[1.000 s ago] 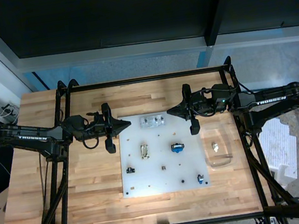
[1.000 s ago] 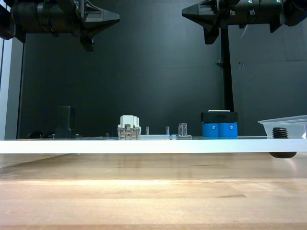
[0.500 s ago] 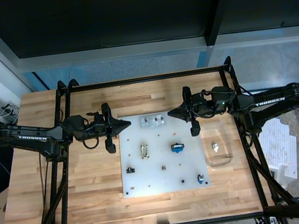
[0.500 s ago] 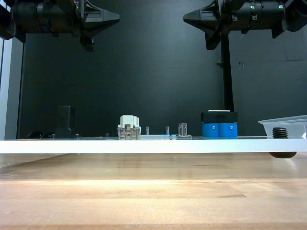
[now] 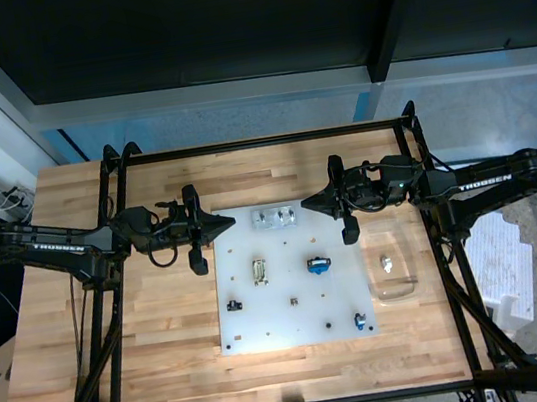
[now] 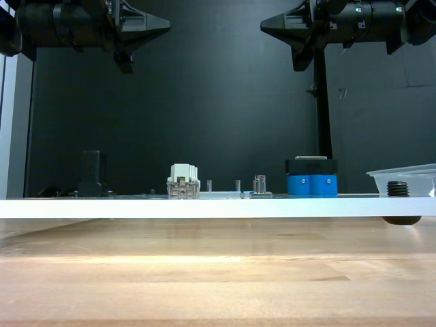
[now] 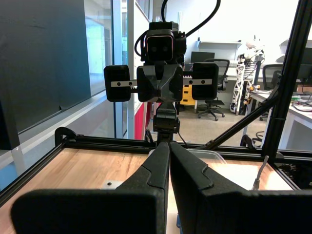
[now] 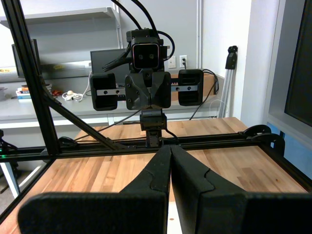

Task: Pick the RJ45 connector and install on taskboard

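My left gripper (image 5: 234,222) hangs high over the far left edge of the white board (image 5: 267,323), shut with nothing in it (image 7: 169,144). Facing it, my right gripper (image 5: 302,201) hangs high over the board's far right part, also shut and holding nothing (image 8: 170,146). The small blue jack (image 5: 362,323) sits at the board's near right corner. I cannot tell whether the connector is in the jack. A pale shape (image 5: 387,264) lies in the clear tray (image 5: 395,291) right of the board. No cable shows anywhere.
The board carries a white fitting (image 5: 259,271), a blue part (image 5: 316,265) and small dark pieces (image 5: 234,305). A black frame (image 5: 260,143) runs around the table. In the low view both grippers (image 6: 167,26) (image 6: 262,27) hang far above the board's parts.
The right gripper has sunk slightly and now holds still. The left arm has not moved.
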Tool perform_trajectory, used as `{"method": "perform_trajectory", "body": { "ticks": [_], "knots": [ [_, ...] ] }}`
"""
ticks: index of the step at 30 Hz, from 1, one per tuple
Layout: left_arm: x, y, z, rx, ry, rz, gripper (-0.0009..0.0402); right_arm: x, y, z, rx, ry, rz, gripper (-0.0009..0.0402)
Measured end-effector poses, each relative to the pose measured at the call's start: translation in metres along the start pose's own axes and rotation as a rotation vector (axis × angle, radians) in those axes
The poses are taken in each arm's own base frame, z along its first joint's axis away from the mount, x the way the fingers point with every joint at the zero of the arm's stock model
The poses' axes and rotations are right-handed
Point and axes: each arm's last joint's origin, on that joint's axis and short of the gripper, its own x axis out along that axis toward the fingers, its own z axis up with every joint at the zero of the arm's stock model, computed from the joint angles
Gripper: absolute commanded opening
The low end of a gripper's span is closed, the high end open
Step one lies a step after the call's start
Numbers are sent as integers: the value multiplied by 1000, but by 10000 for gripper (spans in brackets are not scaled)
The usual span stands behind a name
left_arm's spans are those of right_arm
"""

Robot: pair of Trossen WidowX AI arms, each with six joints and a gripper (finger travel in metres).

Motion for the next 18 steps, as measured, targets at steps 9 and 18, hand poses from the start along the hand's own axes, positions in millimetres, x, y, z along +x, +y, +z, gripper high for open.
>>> {"method": "perform_trajectory", "body": {
  "ticks": [9, 18],
  "knots": [
    [0, 0, 0, 0, 0, 0, 0, 0, 0, 0, -5, 1, 0, 0],
    [0, 0, 0, 0, 0, 0, 0, 0, 0, 0, -8, 2, 0, 0]
  ]
}}
